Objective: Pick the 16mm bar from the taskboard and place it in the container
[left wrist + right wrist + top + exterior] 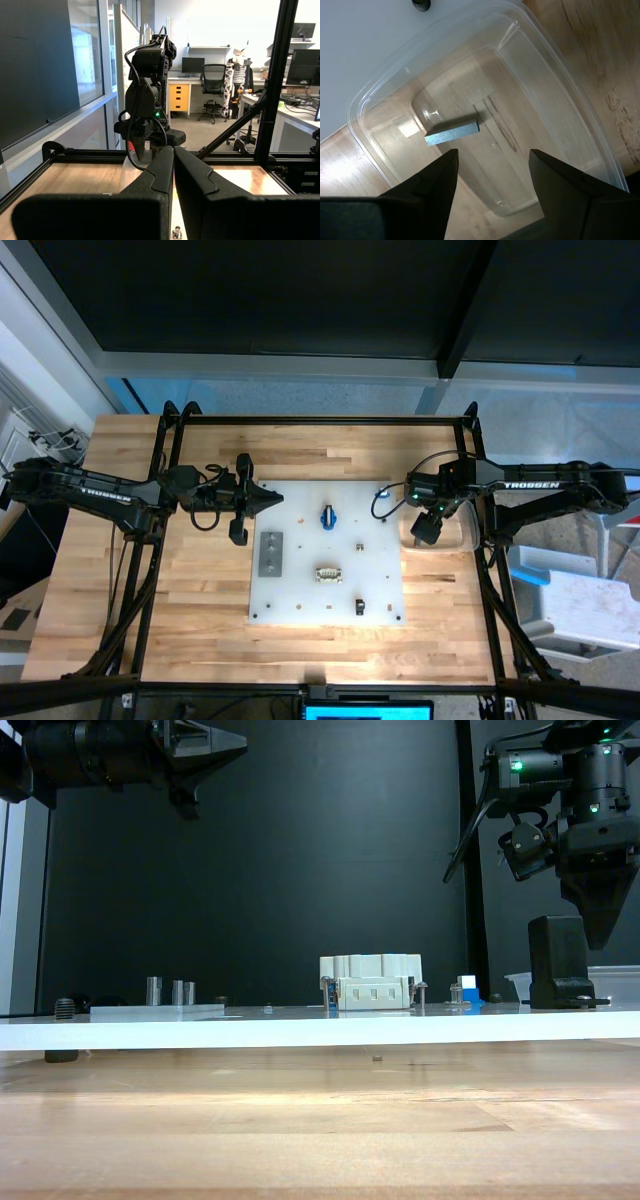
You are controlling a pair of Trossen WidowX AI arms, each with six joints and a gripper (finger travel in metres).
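Note:
The 16mm bar point(452, 132), a short grey metal piece, lies inside the clear container point(545, 90), apart from both fingers. My right gripper point(492, 160) hangs open just above it with nothing between its fingers. From above, the right gripper point(428, 530) hovers over the container point(455, 535), just off the right edge of the white taskboard point(300, 590). My left gripper point(275, 500) is shut and empty, held high over the taskboard's left rear corner, with its fingers point(160, 170) pressed together.
On the taskboard stand a grey block point(271, 552), a blue knob point(328, 517), a silver connector point(328, 574) and a small black fitting point(360, 605). A black frame point(320, 421) rings the wooden table. The right arm point(147, 100) faces the left wrist camera.

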